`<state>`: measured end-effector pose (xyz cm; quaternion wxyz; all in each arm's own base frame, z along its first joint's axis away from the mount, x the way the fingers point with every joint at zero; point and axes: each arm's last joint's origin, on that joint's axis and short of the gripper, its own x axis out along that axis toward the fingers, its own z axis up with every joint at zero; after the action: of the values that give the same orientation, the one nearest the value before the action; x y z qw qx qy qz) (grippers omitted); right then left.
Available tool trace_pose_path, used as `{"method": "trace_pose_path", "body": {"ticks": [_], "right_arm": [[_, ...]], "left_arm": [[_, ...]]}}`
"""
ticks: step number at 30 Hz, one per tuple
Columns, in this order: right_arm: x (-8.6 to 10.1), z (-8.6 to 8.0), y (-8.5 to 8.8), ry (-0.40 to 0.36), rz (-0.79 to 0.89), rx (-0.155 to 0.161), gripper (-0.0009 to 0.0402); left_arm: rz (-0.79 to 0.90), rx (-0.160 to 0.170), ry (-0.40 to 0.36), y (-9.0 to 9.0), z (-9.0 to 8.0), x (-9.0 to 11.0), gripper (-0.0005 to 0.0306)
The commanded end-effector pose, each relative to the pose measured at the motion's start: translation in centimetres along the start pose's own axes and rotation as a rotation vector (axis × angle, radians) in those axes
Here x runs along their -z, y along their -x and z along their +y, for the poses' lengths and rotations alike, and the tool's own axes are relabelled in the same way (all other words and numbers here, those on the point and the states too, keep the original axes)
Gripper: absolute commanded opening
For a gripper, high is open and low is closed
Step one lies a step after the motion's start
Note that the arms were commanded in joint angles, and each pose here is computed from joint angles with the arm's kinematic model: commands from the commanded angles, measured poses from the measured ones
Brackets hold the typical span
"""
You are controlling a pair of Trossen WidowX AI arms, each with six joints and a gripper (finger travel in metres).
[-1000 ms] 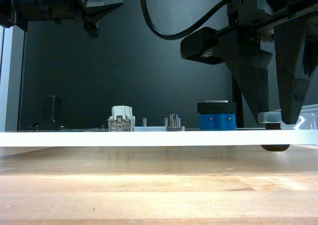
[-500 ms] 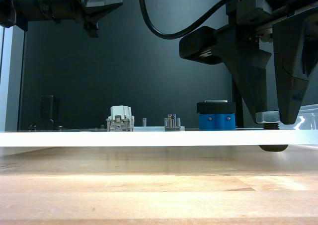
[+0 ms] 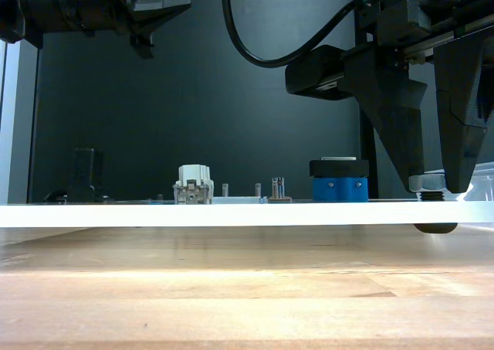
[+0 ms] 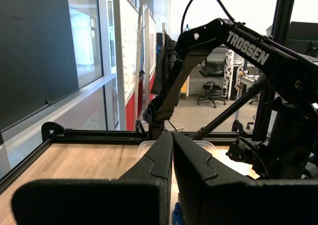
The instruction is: Pick the M12 fastener and fasten on the M12 threads
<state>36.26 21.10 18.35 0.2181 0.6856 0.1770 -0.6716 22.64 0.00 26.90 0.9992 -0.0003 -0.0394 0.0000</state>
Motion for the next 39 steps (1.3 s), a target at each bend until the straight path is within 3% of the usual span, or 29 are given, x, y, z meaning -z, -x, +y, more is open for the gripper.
{"method": "trace_pose_path", "body": {"ticks": [1, 9, 15, 19, 24, 27, 29, 32, 33, 39], "right_arm": [[0.0, -0.1, 0.1, 0.001, 0.001, 0.001, 0.0077], [0.0, -0.2, 0.2, 0.01, 0.003, 0.001, 0.0162], [-0.2, -0.3, 1.0, 0.044, 0.018, 0.001, 0.0194], [-0.6, -0.2, 2.3, 0.238, 0.048, -0.007, 0.0194], [-1.3, -0.1, 4.0, 0.393, 0.069, -0.016, 0.0187], [-1.8, -0.1, 4.5, 0.533, 0.047, -0.014, 0.0183], [-1.9, -0.2, 4.5, 0.66, 0.04, -0.017, 0.0178], [-1.8, -0.1, 4.5, 0.962, 0.026, -0.049, 0.017], [-1.8, -0.1, 4.5, 1.01, 0.026, -0.048, 0.0168], [-1.8, -0.1, 4.6, 1.202, 0.027, -0.058, 0.0155]], "left_arm": [[0.0, 0.0, 0.0, 0.0, 0.0, 0.0, 0.0], [0.0, 0.0, 0.0, 0.0, 0.0, 0.0, 0.0], [0.0, 0.0, 0.0, 0.0, 0.0, 0.0, 0.0], [0.0, 0.0, 0.0, 0.0, 0.0, 0.0, 0.0], [0.0, 0.0, 0.0, 0.0, 0.0, 0.0, 0.0], [0.0, 0.0, 0.0, 0.0, 0.0, 0.0, 0.0], [0.0, 0.0, 0.0, 0.0, 0.0, 0.0, 0.0], [0.0, 0.0, 0.0, 0.0, 0.0, 0.0, 0.0], [0.0, 0.0, 0.0, 0.0, 0.0, 0.0, 0.0], [0.0, 0.0, 0.0, 0.0, 0.0, 0.0, 0.0]]}}
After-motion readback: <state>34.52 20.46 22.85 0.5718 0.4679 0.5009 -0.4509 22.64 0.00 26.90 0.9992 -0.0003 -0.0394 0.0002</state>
